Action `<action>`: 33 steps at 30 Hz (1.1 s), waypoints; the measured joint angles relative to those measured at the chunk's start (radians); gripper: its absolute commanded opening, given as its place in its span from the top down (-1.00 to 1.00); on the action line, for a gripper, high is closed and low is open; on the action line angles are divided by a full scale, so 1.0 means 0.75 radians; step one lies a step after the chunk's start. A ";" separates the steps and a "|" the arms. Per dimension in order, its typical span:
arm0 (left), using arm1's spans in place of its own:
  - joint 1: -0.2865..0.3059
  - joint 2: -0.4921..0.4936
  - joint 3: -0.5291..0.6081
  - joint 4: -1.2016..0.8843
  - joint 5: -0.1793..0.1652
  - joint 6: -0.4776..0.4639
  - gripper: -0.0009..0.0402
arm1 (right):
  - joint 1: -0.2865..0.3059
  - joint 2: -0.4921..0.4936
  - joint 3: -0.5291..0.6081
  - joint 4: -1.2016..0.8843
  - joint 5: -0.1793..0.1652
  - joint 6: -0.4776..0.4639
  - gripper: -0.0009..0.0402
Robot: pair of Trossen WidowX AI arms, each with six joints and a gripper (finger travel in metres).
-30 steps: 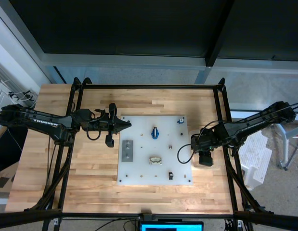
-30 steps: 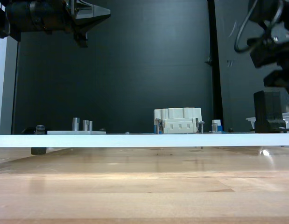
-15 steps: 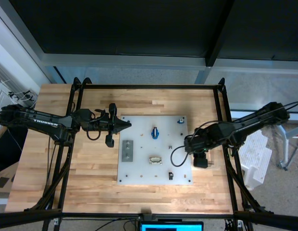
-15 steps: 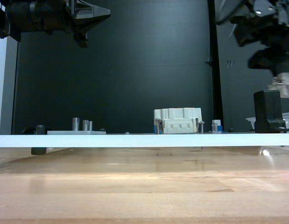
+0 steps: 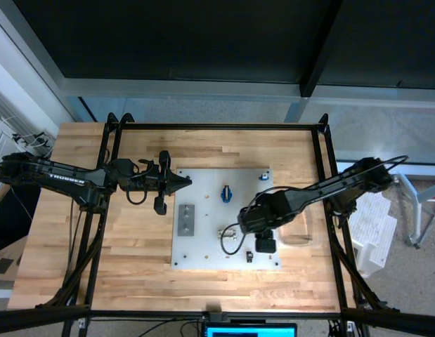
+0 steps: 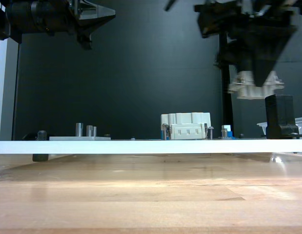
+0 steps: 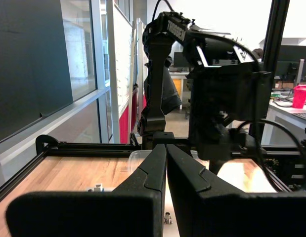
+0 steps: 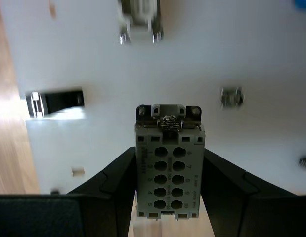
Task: Pick the HAN10E connector and install on the hub
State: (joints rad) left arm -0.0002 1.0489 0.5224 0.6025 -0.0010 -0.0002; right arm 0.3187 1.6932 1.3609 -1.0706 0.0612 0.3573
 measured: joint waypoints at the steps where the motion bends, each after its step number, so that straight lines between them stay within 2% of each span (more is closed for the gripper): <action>1: 0.000 0.000 0.001 0.000 0.000 0.000 0.96 | -0.001 0.023 0.030 0.000 0.004 -0.007 0.84; 21: 0.000 0.000 0.000 0.000 0.000 0.001 0.96 | -0.046 0.405 0.497 -0.119 -0.002 -0.087 0.84; 33: 0.000 0.000 0.001 0.000 0.000 0.001 0.96 | -0.056 0.541 0.665 -0.166 -0.001 -0.141 0.84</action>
